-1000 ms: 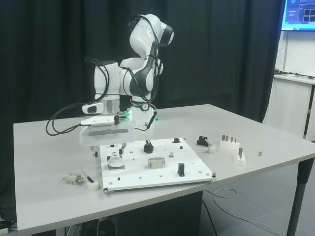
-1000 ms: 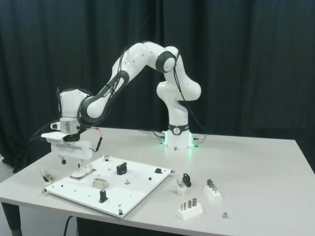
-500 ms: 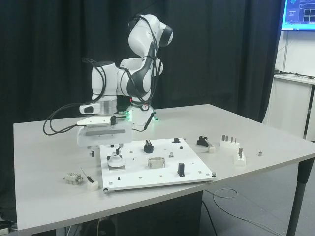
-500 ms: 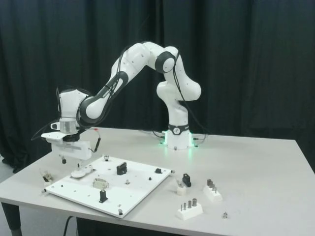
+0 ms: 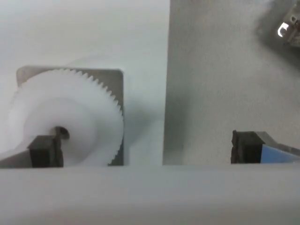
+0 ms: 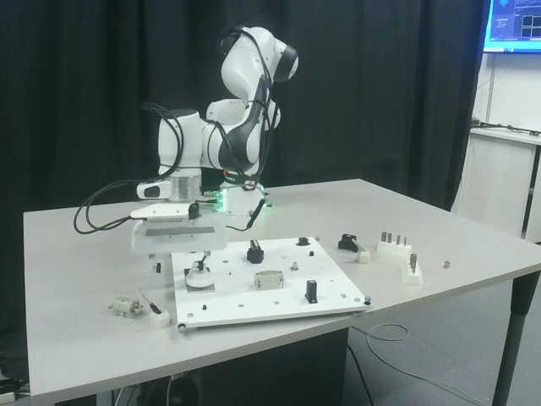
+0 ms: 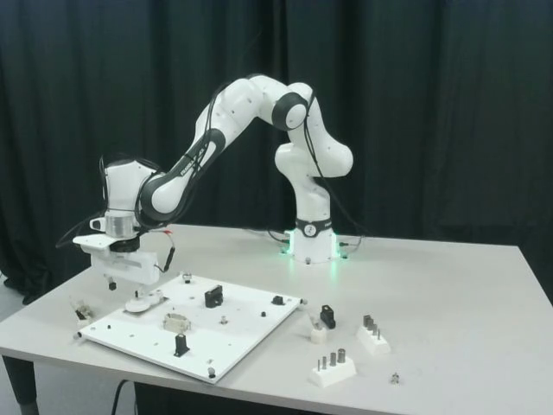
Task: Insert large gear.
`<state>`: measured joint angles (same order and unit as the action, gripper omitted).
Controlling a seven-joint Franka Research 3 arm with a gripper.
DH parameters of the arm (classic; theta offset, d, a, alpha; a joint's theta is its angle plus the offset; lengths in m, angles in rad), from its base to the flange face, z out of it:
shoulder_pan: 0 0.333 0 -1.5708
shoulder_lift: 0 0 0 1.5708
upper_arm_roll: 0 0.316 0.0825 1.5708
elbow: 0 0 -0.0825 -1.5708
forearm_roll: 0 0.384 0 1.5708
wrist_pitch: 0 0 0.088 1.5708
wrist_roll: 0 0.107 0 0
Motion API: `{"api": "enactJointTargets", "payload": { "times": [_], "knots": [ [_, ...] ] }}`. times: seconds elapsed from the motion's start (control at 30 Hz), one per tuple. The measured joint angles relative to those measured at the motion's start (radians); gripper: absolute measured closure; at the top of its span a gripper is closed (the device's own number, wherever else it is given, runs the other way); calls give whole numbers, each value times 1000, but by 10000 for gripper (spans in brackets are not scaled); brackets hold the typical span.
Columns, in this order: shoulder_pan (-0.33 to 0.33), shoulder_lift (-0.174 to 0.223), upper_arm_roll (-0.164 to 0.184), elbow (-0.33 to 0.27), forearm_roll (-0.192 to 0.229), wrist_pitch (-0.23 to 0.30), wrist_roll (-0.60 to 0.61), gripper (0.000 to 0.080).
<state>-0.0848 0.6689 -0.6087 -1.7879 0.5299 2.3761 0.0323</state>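
The large white gear [image 5: 65, 117] lies flat on a grey plate [image 5: 115, 77] set in the white board [image 6: 279, 306]. It also shows as the gear [image 6: 199, 273] at the board's near-left corner, and from the other side as the gear [image 7: 138, 303]. My gripper [image 5: 145, 149] hangs just above it, open wide with nothing held. One black fingertip [image 5: 45, 151] is over the gear's hub, while the other fingertip [image 5: 246, 147] is over bare grey table beyond the board's edge. The gripper [image 6: 179, 258] is low over the board, also seen as the gripper [image 7: 134, 278].
On the board stand a black part [image 6: 254, 252], a grey connector [image 6: 268, 279] and a black clip [image 6: 310, 291]. A small connector [image 6: 123, 306] and a white block [image 6: 158, 319] lie left of the board. White peg holders [image 6: 394, 245] sit to the right.
The gripper has shifted slightly sideways toward the board's left edge, staying open. The gear has stayed in place on its plate.
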Motion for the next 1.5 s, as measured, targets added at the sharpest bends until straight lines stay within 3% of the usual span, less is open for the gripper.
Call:
{"api": "enactJointTargets", "payload": {
  "times": [1.5],
  "knots": [
    [-3, 9, 16, 1, 9, 47, 3, 3]
  ]
}}
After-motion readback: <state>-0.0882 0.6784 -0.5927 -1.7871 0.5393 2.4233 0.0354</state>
